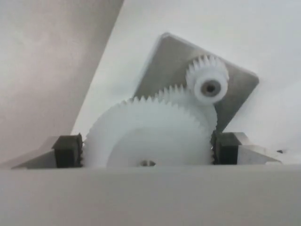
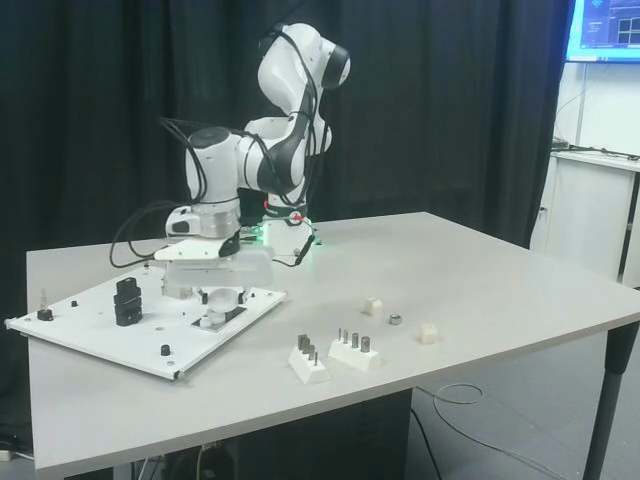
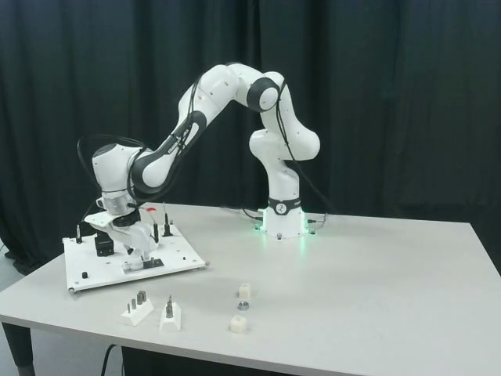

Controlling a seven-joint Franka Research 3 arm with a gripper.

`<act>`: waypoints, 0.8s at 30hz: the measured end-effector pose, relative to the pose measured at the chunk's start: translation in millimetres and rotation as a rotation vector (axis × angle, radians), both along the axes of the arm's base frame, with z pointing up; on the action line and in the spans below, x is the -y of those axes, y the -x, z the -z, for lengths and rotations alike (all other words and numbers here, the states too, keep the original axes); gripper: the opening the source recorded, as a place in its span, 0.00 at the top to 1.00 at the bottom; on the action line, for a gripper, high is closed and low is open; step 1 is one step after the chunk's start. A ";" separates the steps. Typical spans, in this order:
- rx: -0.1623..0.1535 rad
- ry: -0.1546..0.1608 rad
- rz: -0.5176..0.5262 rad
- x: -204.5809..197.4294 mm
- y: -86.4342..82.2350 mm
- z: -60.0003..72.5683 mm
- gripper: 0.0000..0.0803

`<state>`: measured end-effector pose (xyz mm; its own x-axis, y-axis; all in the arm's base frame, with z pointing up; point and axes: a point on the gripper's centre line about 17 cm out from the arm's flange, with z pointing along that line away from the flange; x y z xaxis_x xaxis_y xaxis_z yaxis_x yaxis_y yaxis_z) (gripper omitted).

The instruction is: Insert large gear.

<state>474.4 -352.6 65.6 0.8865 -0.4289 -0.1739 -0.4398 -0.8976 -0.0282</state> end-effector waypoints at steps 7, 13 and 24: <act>0.046 0.041 0.051 -3.8 4.7 1.5 0.26; 0.079 0.073 0.085 -7.9 10.1 4.4 0.26; 0.114 0.111 0.118 -11.7 23.5 11.5 0.26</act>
